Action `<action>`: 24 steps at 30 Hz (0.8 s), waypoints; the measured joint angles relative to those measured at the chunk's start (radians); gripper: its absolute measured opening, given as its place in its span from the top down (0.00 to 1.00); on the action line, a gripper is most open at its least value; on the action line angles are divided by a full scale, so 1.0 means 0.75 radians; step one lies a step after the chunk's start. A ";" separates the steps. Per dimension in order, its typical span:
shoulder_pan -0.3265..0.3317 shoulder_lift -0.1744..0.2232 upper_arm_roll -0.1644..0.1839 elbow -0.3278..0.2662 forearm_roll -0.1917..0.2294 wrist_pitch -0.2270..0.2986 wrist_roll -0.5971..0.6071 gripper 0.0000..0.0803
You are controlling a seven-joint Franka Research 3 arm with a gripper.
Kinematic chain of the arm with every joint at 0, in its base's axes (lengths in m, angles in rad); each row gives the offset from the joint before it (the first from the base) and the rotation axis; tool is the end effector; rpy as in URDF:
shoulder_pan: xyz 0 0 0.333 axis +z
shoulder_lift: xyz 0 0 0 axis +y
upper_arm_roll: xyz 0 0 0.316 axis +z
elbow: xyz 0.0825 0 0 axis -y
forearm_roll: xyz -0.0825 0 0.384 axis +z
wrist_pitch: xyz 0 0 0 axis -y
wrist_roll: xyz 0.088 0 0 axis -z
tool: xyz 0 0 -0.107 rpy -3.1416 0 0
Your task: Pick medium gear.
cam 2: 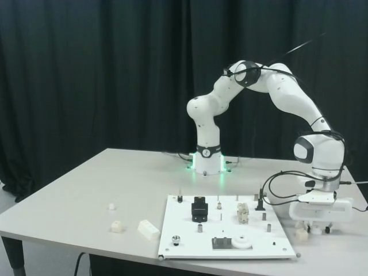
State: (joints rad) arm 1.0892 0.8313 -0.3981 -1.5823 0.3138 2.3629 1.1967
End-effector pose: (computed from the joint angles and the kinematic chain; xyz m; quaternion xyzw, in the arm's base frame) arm 0.5097 0.4763 0.1762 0.9537 -0.2986 0.0355 0.0092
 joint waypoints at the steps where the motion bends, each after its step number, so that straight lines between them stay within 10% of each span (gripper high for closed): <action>1: 0.000 0.000 0.000 0.000 0.000 -0.002 0.000 0.13; 2: 0.000 0.000 -0.001 0.000 0.000 -0.003 0.000 0.33; 10: 0.000 0.000 -0.004 0.001 0.000 -0.011 -0.002 0.33; 11: 0.000 0.000 -0.005 0.001 0.000 -0.011 -0.002 0.50; 24: 0.000 -0.018 -0.052 0.074 0.000 -0.105 -0.005 0.50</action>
State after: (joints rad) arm 1.0892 0.8175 -0.4367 -1.5269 0.3138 2.2839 1.1932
